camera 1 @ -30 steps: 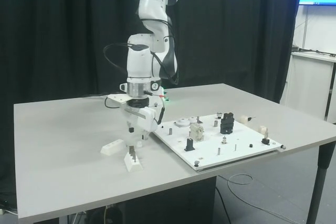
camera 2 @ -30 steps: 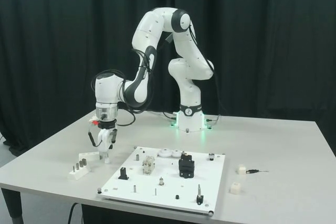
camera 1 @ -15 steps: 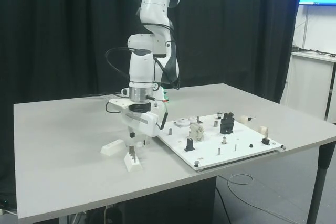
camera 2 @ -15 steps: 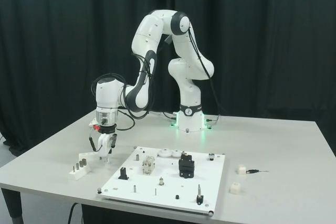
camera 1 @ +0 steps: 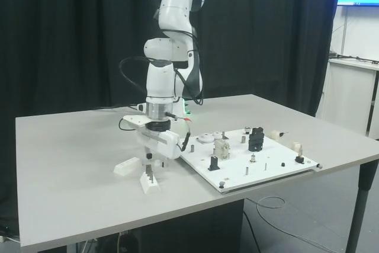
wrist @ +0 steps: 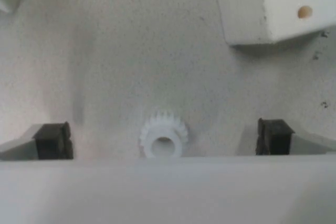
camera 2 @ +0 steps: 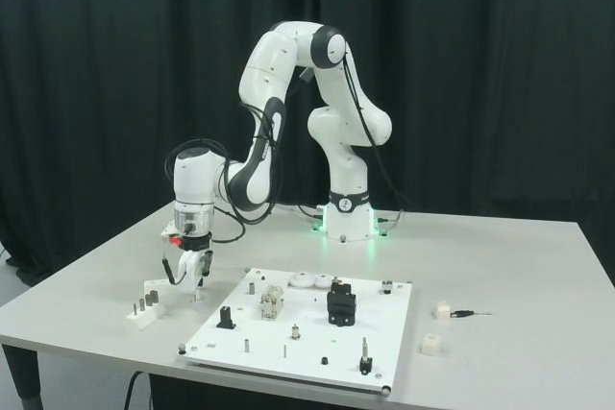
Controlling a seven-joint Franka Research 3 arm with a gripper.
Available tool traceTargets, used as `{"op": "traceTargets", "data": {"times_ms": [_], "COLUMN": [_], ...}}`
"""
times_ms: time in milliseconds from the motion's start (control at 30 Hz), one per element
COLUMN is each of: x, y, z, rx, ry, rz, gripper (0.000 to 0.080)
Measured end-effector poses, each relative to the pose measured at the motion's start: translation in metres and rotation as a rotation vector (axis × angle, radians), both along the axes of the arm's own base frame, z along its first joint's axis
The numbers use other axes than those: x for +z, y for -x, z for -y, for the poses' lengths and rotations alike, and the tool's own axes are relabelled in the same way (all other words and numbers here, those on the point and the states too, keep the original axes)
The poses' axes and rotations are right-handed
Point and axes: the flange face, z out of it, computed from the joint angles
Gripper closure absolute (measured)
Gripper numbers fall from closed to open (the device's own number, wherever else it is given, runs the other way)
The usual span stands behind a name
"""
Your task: Pick small gear.
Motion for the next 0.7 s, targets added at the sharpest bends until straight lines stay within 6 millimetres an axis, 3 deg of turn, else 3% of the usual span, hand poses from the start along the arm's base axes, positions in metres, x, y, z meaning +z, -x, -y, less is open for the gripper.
{"op": "traceTargets", "data": {"times_ms": [233,267,433,467,633,667,700], "x": [-0.0018,-0.0020,-0.0027,-0.0029,-0.0031,-0.0031,-0.0031], "y": [-0.0003,-0.0001,0.0006,0.0007,0.0007,0.0006,0.0006], "z": [0.0005,0.0006,0.0012,0.0013,0.0014,0.0014,0.0014], "rx": [0.046,0.046,0.039,0.038,0.034,0.033,0.032], "ry": [0.001,0.001,-0.003,-0.004,-0.006,-0.006,-0.007], "rz": [-0.007,-0.007,-0.008,-0.008,-0.008,-0.008,-0.007], "gripper": [0.0003,0.0250,0.0250,0.0416,0.0416,0.0572,0.0572]}}
